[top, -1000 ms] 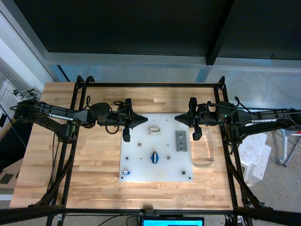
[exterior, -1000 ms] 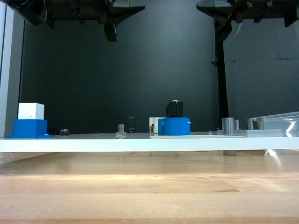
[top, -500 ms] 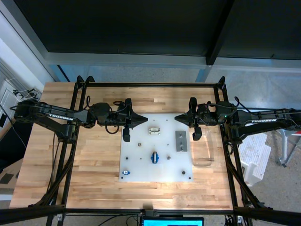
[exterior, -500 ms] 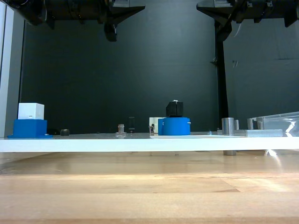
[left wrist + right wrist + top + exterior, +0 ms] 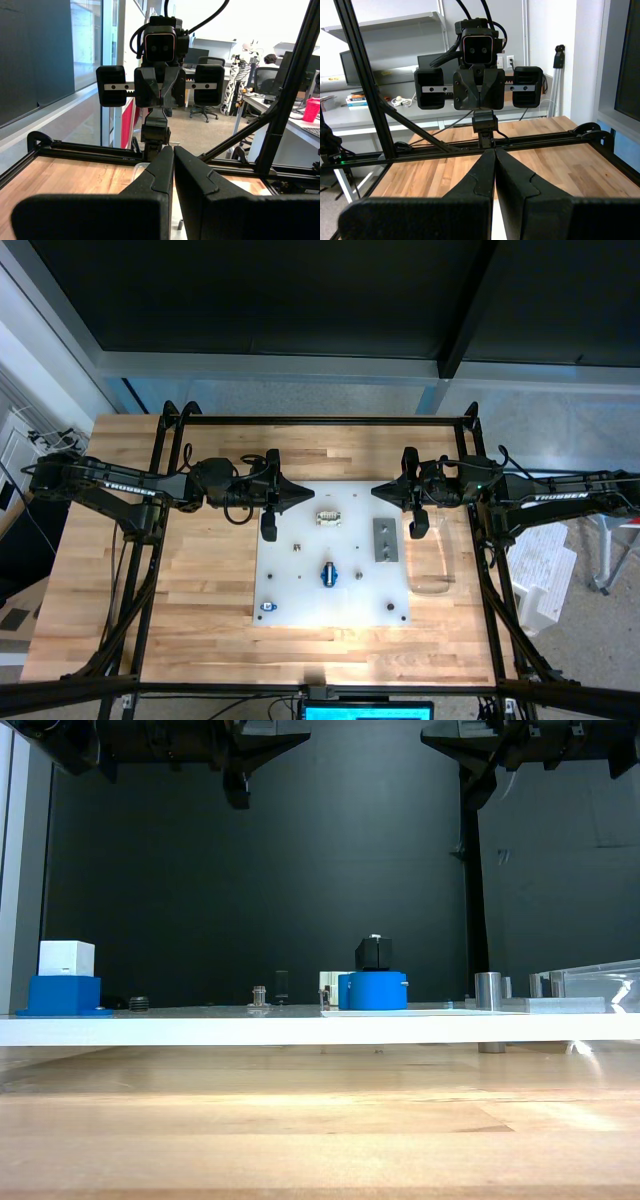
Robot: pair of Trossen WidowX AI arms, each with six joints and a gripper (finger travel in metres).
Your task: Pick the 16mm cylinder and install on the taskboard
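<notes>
Firstly, on the left side, the left gripper [image 5: 308,494] is fully closed, its two black fingers [image 5: 160,170] pressed flat against each other with no gap showing in its wrist view. It hangs well above the wooden bench [image 5: 150,590], pointing inward over the far left corner of the taskboard [image 5: 300,585], and touches nothing on it.

Moving right along the white taskboard, a beige connector [image 5: 326,515] sits near the far edge and a blue fitting [image 5: 328,575] stands about in the middle. The 16mm cylinder [image 5: 358,575] stands upright on the board just to the right of the blue fitting, well apart from both grippers; the low view shows it as a short silver peg. Whether it is seated in a hole cannot be told. Further right lies the grey metal block [image 5: 385,538].

Over the far right corner of the board hangs the right gripper [image 5: 376,490], aimed at the left one. It too is closed, fingers together, high above the bench. A clear plastic tray [image 5: 440,585] lies beside the board's right edge.
</notes>
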